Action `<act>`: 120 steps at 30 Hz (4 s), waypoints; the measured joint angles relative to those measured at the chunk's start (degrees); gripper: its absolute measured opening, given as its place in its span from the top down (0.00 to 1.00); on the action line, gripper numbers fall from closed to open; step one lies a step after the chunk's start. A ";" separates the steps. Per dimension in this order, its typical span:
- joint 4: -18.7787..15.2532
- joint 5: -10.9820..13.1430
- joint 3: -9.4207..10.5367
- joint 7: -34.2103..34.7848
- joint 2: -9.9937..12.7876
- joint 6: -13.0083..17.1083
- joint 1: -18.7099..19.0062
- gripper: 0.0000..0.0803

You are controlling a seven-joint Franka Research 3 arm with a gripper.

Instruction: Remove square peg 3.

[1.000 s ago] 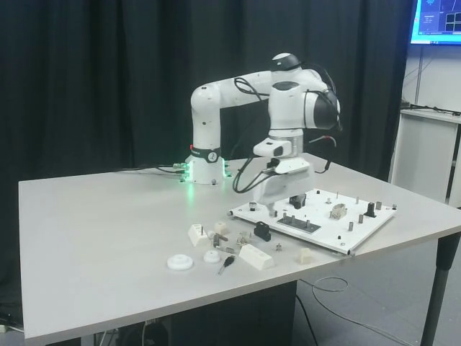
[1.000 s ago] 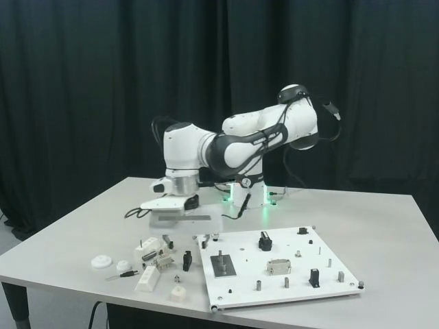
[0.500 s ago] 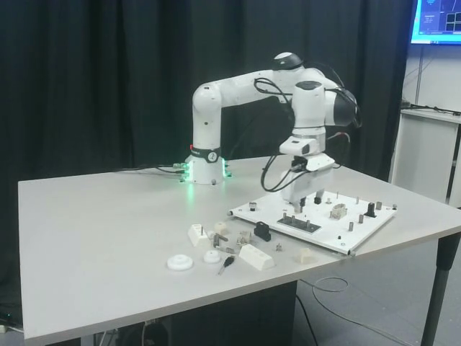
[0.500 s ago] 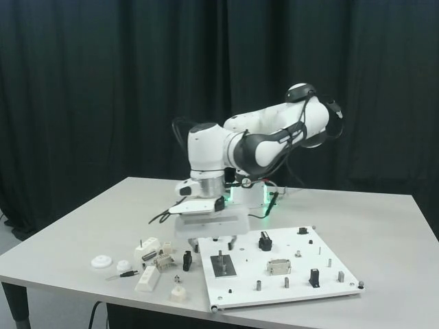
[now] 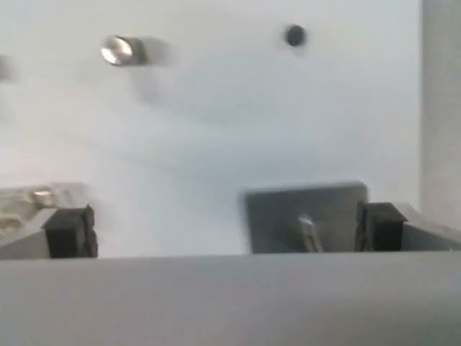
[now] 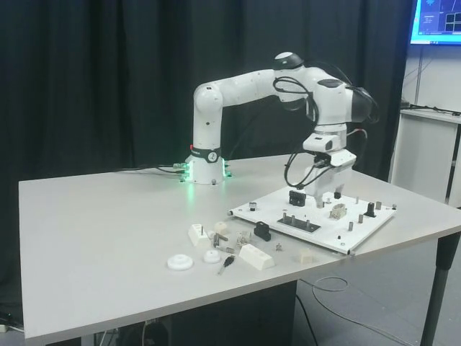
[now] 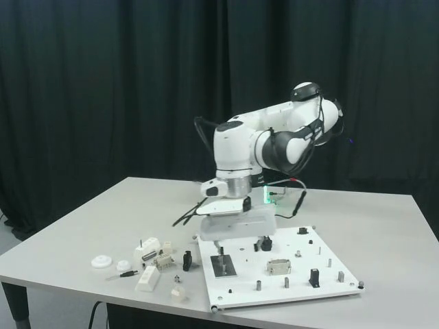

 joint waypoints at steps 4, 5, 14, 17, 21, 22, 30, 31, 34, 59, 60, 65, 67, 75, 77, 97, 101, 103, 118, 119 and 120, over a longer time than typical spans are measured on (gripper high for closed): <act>1.37 -0.46 0.39 1.64 0.00 0.00 0.65 0.00; 1.76 -0.65 0.53 2.17 0.00 0.00 0.75 0.00; 5.83 -2.58 2.17 5.77 0.01 0.69 0.86 0.00; 6.98 -3.42 2.69 7.12 0.02 0.86 0.79 0.00; 8.31 -4.23 3.31 8.21 0.02 0.90 0.67 0.00; 8.60 -4.37 3.46 8.45 0.02 0.90 0.65 0.00; 10.23 -4.85 4.86 10.12 0.02 0.90 0.60 0.00; 10.41 -4.92 5.04 10.48 0.02 0.90 0.60 0.00; 10.93 -5.15 5.54 11.57 0.02 0.90 0.60 0.00; 12.90 -6.46 8.62 17.33 0.03 3.31 0.22 0.00; 12.94 -6.46 8.72 17.40 0.03 3.42 0.19 0.00; 13.24 -6.47 9.18 17.41 0.03 3.85 0.02 0.00; 13.37 -6.49 9.33 17.41 0.03 3.88 -0.03 0.00; 13.97 -7.12 10.00 17.41 0.03 4.11 -0.16 0.00; 14.07 -7.29 10.10 17.41 0.03 4.19 -0.16 0.00; 14.21 -8.12 11.60 17.41 0.03 5.76 -0.44 0.00; 14.21 -8.14 11.81 17.41 0.03 5.99 -0.58 0.00; 14.21 -8.14 11.90 17.41 0.03 6.09 -0.64 0.00; 14.29 -8.14 12.18 17.41 0.03 6.63 -0.72 0.00; 14.30 -8.14 12.21 17.41 0.03 6.72 -0.72 0.00; 14.32 -8.14 12.25 17.41 0.03 6.81 -0.72 0.00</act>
